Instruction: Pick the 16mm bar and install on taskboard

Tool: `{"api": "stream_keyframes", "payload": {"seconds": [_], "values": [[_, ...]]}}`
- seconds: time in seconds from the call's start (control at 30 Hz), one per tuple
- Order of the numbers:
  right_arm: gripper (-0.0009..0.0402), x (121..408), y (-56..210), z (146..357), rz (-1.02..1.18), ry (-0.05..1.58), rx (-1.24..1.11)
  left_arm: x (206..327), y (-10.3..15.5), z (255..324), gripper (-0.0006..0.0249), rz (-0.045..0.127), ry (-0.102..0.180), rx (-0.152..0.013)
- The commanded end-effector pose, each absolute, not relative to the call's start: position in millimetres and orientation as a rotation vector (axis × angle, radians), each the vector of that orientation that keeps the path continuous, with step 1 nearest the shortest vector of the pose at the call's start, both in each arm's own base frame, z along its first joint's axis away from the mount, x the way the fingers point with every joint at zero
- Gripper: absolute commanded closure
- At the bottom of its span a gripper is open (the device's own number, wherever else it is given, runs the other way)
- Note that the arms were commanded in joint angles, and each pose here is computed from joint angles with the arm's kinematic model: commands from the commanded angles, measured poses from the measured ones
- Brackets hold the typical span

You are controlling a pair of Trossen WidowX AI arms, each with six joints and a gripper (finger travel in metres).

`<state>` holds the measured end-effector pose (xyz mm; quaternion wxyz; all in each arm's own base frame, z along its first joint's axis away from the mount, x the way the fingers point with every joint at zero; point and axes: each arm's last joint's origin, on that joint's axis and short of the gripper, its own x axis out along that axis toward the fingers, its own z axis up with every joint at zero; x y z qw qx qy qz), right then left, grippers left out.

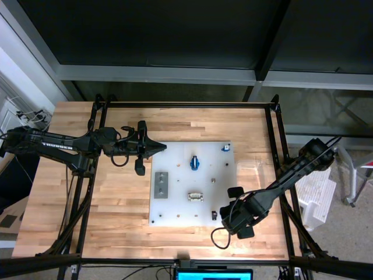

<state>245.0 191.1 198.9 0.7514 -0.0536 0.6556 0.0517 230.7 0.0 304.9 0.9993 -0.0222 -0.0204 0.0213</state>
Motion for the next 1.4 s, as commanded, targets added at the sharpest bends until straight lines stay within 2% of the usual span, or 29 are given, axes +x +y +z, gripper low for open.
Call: {"api": "stream_keyframes", "payload": {"seconds": [0.03,0.63,1.4], "values": [[0.0265,245,191,206,0.119,1.400,-0.106,230.7,0.0,304.9,0.0243,0.043,-0.041,-0.044],[0.0173,241,188,237,0.122,1.393,-0.102,230.7,0.0,304.9,0.0243,0.043,-0.041,-0.044],[0.0169,241,188,237,0.123,1.390,-0.101,230.7,0.0,304.9,0.0243,0.043,-0.041,-0.044]]}}
